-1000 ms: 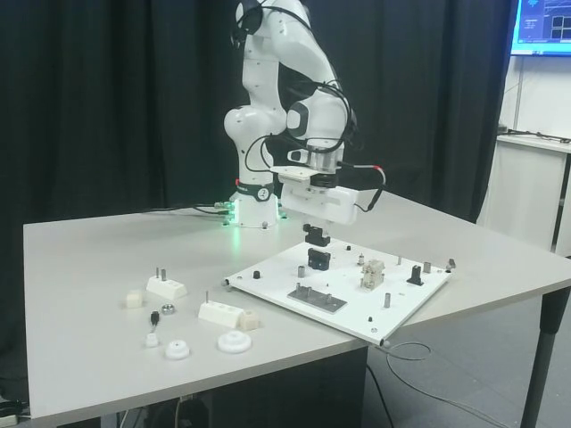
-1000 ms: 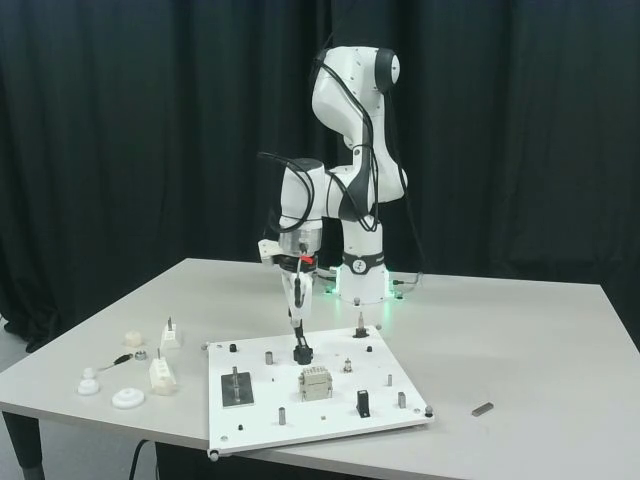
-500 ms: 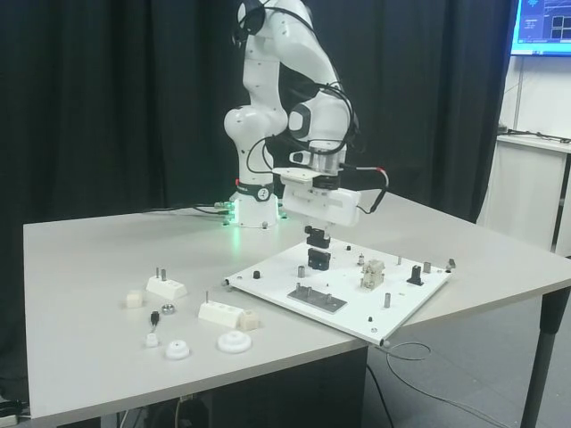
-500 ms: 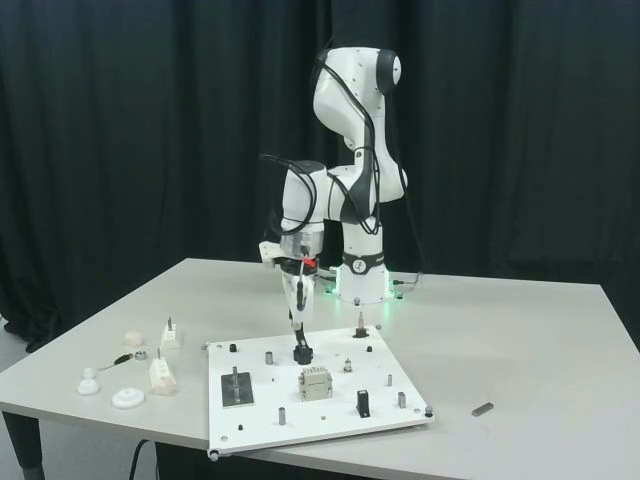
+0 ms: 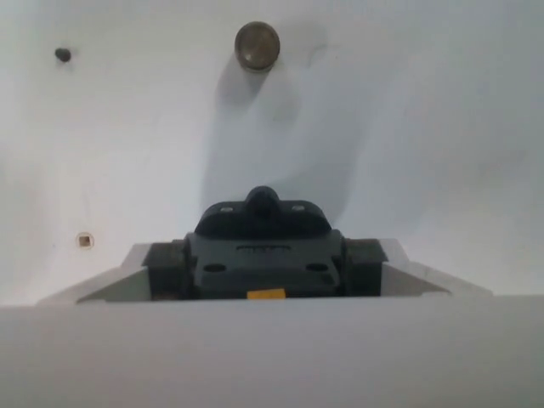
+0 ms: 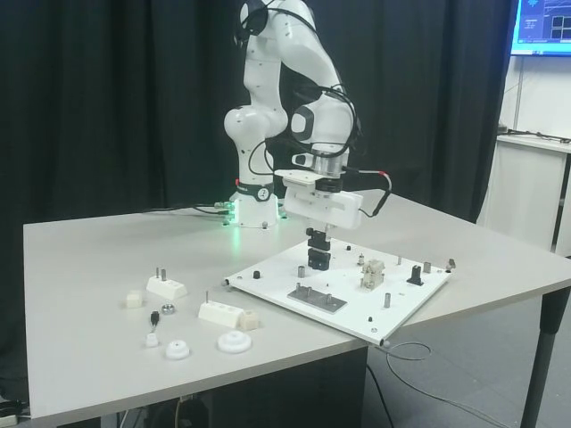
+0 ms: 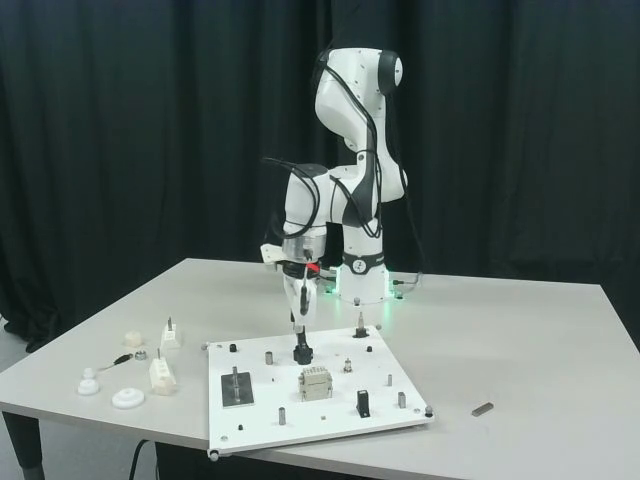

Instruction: Insert D-SUB.

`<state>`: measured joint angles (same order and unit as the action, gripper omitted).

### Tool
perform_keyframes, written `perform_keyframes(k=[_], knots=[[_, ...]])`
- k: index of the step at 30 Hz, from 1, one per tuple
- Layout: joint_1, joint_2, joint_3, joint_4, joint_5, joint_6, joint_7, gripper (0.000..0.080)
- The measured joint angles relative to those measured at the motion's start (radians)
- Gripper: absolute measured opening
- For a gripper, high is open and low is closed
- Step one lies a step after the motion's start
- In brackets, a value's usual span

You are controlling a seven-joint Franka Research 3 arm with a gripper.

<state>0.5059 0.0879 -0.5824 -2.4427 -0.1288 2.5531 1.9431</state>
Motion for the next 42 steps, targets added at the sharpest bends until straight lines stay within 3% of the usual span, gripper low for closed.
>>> perform_keyframes(k=[42], knots=[[-0.001, 0.023, 0.010, 0.019, 0.000, -0.009, 0.057, 0.0378]])
